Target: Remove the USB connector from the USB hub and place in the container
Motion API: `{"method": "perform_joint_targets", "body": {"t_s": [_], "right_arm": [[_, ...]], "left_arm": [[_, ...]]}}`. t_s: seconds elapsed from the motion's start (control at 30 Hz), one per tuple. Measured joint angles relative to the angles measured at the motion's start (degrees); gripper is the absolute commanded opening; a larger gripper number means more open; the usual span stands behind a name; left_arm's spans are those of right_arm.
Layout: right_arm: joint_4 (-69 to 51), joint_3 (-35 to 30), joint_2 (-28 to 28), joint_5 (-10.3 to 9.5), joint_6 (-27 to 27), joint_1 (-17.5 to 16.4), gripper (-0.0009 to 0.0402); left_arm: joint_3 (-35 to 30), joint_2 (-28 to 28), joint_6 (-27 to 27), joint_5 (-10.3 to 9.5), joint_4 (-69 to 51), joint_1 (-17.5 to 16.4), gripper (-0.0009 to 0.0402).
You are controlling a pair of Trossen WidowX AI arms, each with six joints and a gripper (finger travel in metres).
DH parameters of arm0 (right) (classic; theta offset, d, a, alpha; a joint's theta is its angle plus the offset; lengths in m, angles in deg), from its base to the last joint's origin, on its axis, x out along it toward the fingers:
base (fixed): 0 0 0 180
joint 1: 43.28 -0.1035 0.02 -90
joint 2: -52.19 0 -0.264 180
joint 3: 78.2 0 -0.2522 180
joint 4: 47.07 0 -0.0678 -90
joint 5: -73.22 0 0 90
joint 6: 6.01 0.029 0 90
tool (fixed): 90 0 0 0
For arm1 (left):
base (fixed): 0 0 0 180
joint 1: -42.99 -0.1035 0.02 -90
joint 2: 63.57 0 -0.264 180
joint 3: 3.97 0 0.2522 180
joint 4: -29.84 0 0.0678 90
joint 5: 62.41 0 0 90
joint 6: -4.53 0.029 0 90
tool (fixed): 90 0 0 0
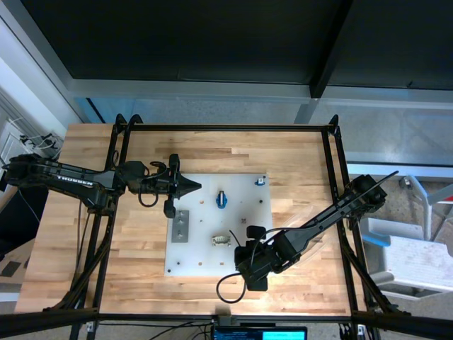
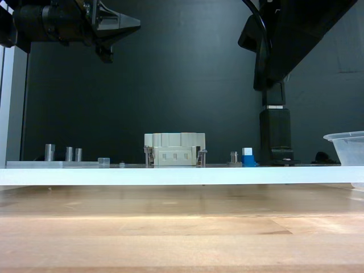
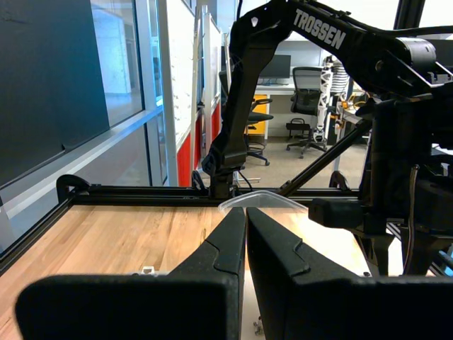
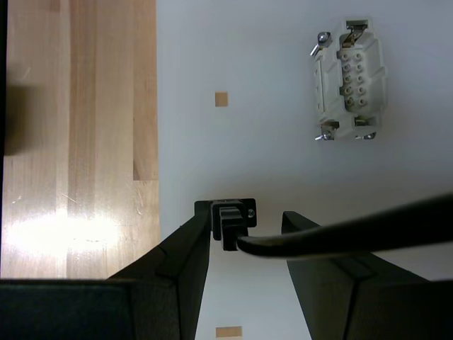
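Two tools: left tool (image 1: 197, 185), past TROSSEN lettering (image 1: 73, 181), together over board (image 1: 212, 258); right tool (image 4: 245, 216) apart astride USB connector (image 4: 228, 221).

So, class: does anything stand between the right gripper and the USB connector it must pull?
Nothing visible does. The open right gripper straddles the USB connector plug; only its own cable crosses one finger. The left gripper hangs shut above the board's left edge.

wooden table (image 1: 297, 152), office chairs (image 3: 306, 99) beyond
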State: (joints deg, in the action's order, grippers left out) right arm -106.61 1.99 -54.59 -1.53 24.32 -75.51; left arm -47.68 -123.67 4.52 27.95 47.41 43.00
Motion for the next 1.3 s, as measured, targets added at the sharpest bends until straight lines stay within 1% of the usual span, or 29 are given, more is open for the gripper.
{"method": "perform_joint_targets", "body": {"t_s": [0.2,0.37,0.5,0.67,0.7,0.8,0.9,1.17,1.3], "right_arm": [[0.0,0.3,-0.5,-0.28,-0.2,0.1,0.0134],[0.0,0.3,-0.5,-0.26,-0.2,0.3,0.0107],[0.2,0.3,-0.5,-0.28,-0.3,0.3,0.0069],[0.4,0.3,-0.5,-0.44,-0.9,0.3,0.0001],[0.4,0.3,-0.5,-0.48,-0.9,0.3,-0.0003],[0.5,0.3,-0.5,-0.44,-0.9,0.3,0.0007],[0.5,0.3,-0.5,-0.31,-0.9,0.3,-0.0002],[0.5,0.3,-0.5,-0.11,-0.9,0.3,0.0],[0.3,0.2,-0.5,-0.5,-1.6,0.6,0.0]], "left_arm": [[0.0,0.0,0.0,0.0,0.0,0.0,0.0001],[0.0,0.0,0.0,0.0,0.0,0.0,0.0001],[0.0,0.0,0.0,0.0,0.0,0.0,0.0001],[0.0,0.0,0.0,0.0,0.0,0.0,0.0001],[0.0,0.0,0.0,0.0,0.0,0.0,0.0001],[0.0,0.0,0.0,0.0,0.0,0.0,0.0001],[0.0,0.0,0.0,0.0,0.0,0.0,0.0001],[0.0,0.0,0.0,0.0,0.0,0.0,0.0001],[0.0,0.0,0.0,0.0,0.0,0.0,0.0001]]}}
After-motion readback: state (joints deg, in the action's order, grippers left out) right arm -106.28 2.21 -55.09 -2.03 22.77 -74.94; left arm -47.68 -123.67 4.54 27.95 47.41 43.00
